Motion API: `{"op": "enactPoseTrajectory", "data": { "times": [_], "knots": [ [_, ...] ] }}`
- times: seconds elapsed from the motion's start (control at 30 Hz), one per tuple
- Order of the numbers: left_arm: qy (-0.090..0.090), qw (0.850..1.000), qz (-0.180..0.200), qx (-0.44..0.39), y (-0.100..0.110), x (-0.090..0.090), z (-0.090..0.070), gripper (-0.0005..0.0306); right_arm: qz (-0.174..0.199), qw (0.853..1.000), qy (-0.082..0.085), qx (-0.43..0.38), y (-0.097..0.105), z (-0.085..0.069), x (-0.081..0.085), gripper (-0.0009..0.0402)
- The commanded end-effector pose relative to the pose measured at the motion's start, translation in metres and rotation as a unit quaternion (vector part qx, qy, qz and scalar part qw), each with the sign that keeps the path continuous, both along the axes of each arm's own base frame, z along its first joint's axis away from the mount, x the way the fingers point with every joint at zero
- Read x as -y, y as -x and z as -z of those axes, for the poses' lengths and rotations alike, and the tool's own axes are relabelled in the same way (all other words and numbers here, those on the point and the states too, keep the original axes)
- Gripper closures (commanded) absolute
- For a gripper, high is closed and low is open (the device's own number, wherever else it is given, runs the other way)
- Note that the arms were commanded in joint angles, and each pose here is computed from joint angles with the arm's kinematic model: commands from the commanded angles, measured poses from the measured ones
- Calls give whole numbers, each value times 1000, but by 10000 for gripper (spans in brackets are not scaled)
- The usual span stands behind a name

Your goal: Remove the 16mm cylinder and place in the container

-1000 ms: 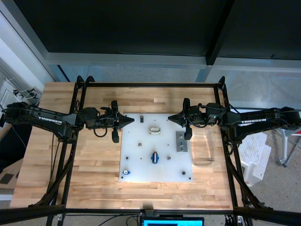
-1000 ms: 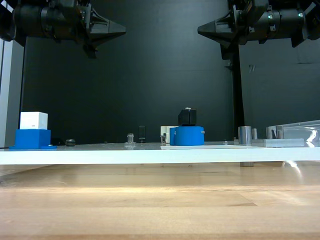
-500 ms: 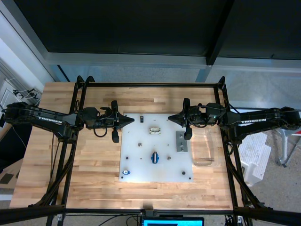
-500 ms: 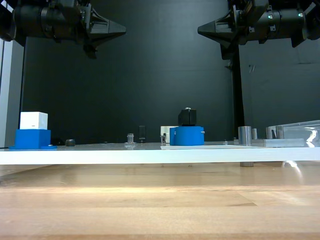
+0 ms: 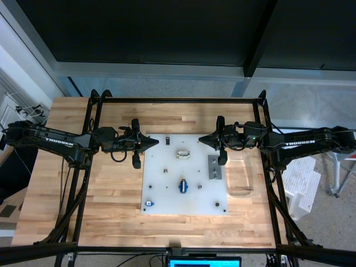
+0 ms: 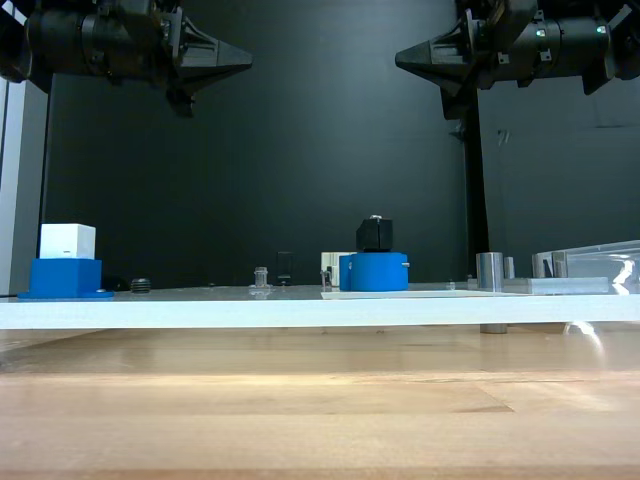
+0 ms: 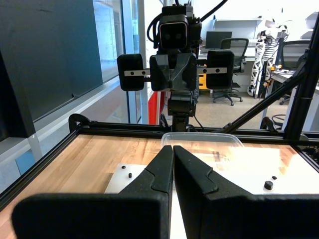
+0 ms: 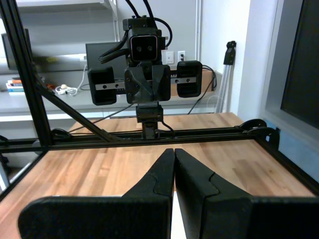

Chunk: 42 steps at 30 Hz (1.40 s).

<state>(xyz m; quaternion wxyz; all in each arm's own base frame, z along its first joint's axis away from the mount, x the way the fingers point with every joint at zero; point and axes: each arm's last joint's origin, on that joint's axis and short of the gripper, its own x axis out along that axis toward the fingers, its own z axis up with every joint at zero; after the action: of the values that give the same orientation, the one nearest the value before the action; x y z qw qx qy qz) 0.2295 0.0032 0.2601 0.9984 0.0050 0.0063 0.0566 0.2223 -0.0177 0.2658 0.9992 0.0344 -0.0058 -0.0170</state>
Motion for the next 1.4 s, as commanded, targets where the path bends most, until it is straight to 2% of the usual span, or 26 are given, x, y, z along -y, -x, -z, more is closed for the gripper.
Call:
{"op": "enactPoseTrajectory", "data": {
  "times": [0.03, 0.2, 0.37, 0.53, 0.73, 1.03, 1.17, 1.4],
  "knots": [
    [0, 1000, 0, 0, 0, 0, 0, 300, -8, 1000, -17, -23, -2, -2, -3, 393],
    [0, 1000, 0, 0, 0, 0, 0, 300, -24, 993, -20, -113, -7, -10, -13, 393],
    [0, 1000, 0, 0, 0, 0, 0, 300, -44, 975, -20, -216, -13, -19, -26, 393],
    [0, 1000, 0, 0, 0, 0, 0, 300, -40, 950, -2, -308, -24, -23, -41, 393],
    [0, 1000, 0, 0, 0, 0, 0, 300, -46, 922, -12, -383, -39, -25, -52, 393],
    [0, 1000, 0, 0, 0, 0, 0, 300, -53, 870, -2, -490, -63, -15, -69, 390],
    [0, 1000, 0, 0, 0, 0, 0, 300, -48, 848, 1, -528, -73, -10, -73, 365],
    [0, 1000, 0, 0, 0, 0, 0, 300, -45, 835, -2, -549, -89, -4, -80, 288]
  ]
}}
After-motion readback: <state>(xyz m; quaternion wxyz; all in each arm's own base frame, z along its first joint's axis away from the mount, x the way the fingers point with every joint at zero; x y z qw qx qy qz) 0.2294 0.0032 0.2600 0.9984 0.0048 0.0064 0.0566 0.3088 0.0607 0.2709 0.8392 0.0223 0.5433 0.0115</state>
